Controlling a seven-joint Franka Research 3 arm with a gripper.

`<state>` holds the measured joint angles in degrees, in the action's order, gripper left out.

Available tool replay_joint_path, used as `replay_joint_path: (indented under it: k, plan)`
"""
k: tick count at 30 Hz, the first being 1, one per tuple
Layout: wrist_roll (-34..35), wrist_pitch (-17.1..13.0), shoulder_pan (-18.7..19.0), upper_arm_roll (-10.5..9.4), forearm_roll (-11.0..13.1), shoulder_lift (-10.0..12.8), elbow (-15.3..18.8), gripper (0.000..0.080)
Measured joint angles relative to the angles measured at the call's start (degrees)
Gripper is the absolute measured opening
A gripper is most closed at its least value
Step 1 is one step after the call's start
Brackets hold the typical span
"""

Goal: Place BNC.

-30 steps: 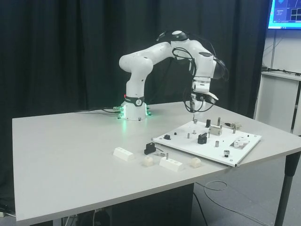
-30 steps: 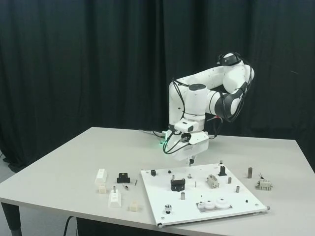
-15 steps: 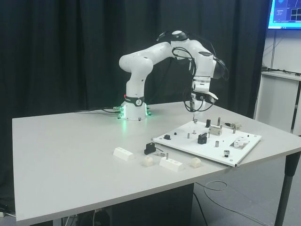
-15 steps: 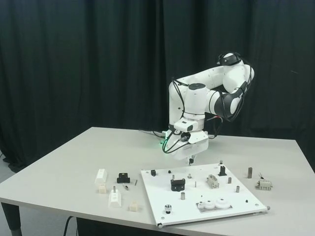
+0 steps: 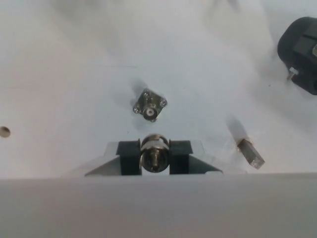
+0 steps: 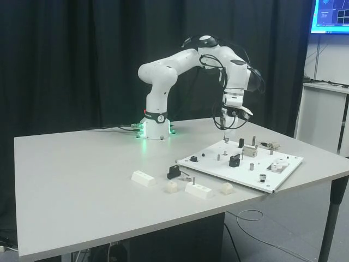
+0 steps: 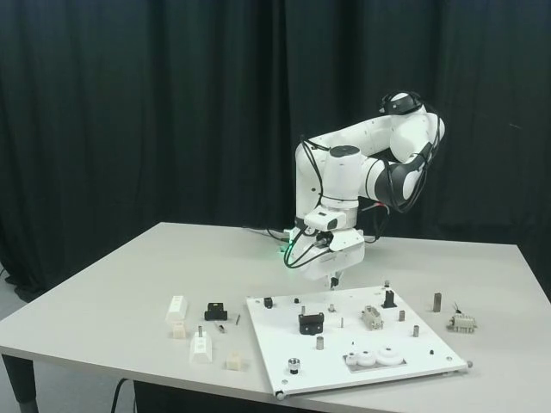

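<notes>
Metal shows between the black pads in the wrist view: the gripper (image 5: 155,156) is clenched on the plug (image 5: 154,153), which hangs above the board (image 5: 74,74), close to the socket (image 5: 150,105) but seemingly not centred over it. Both room views show the gripper (image 6: 226,125) (image 7: 332,277) poised over the board's (image 6: 283,174) (image 7: 267,344) far edge, so a descent off-axis could, I judge, jam the plug against the socket's rim.

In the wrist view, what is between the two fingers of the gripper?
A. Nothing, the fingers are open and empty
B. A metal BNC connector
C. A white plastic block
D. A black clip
B: the gripper is shut on the BNC connector, a round metal part held between the black finger pads, above the square-flanged socket on the white board.
</notes>
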<state>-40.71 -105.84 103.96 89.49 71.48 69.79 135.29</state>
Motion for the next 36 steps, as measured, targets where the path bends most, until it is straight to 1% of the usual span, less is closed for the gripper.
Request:
replay_joint_path:
  k: [12, 20, 27, 33, 36]
  plan:
    - [0.1, 0.0, 0.0, 0.02, 0.1, 0.0, -0.4, 0.0117]
    - [2.1, 0.6, 0.3, 0.32, 0.3, -0.5, -1.7, 0.0117]
    - [8.7, 2.4, 1.7, 1.17, 0.3, -1.6, -3.7, 0.0117]
    - [14.5, 4.2, 3.8, 2.05, 0.3, -1.7, -5.8, 0.0117]
    - [18.5, 4.6, 4.9, 2.35, 0.3, -1.7, -7.0, 0.0117]
